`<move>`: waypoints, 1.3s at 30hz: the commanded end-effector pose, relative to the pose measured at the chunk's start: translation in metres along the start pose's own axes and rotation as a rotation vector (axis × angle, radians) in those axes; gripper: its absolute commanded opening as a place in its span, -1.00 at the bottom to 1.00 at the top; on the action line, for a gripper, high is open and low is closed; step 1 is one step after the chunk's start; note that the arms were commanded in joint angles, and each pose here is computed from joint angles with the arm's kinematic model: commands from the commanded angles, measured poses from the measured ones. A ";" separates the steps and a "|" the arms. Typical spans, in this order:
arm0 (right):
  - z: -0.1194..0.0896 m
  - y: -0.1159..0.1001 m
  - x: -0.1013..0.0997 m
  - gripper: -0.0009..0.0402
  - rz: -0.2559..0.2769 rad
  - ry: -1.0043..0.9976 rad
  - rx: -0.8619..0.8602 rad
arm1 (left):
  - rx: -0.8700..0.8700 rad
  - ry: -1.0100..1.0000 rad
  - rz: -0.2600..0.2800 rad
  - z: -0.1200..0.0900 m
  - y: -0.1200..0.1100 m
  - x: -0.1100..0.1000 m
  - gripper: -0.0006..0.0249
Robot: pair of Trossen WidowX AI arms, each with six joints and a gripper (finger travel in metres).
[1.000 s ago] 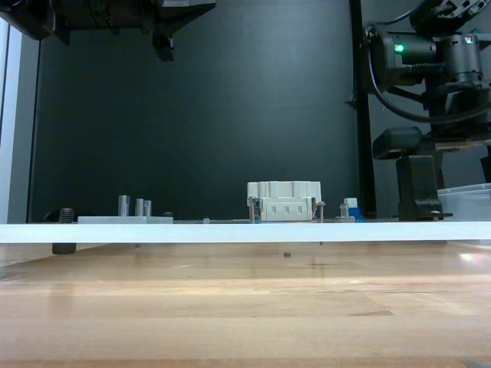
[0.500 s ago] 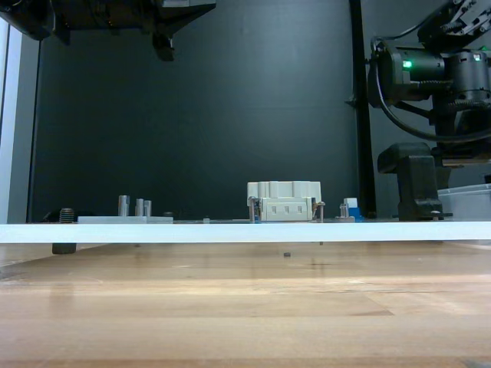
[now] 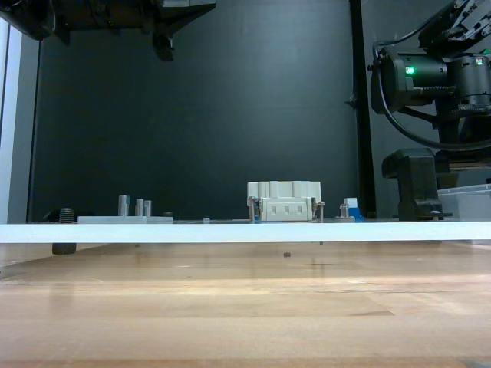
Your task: Pick the 16mm bar and place in it's hole on the taskboard
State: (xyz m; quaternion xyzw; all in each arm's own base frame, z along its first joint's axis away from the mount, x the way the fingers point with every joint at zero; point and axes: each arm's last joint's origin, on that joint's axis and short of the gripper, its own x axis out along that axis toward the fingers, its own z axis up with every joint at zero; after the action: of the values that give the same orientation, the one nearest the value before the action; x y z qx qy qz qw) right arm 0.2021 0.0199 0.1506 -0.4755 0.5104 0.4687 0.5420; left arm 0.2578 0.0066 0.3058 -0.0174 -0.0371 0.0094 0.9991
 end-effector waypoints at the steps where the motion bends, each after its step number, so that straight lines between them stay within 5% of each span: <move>1: 0.000 0.000 0.000 0.06 -0.001 -0.001 0.002 | 0.000 0.000 0.000 0.000 0.000 0.000 -0.95; 14: 0.001 -0.004 0.000 -0.26 -0.035 -0.025 0.418 | 0.000 0.000 0.000 0.000 0.000 0.000 -0.95; 24: 0.001 -0.003 0.000 -0.40 -0.030 -0.022 0.420 | 0.000 0.000 0.000 0.000 0.000 0.000 -0.95; 39: 0.001 -0.003 0.000 -0.86 -0.027 -0.020 0.419 | 0.000 0.000 0.000 0.000 0.000 0.000 -0.95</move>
State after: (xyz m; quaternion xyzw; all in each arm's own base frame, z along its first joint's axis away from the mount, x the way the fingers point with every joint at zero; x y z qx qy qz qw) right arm 0.2044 0.0205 0.1496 -0.3538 0.5852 0.3501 0.6401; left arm 0.2578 0.0066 0.3059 -0.0172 -0.0371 0.0093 0.9991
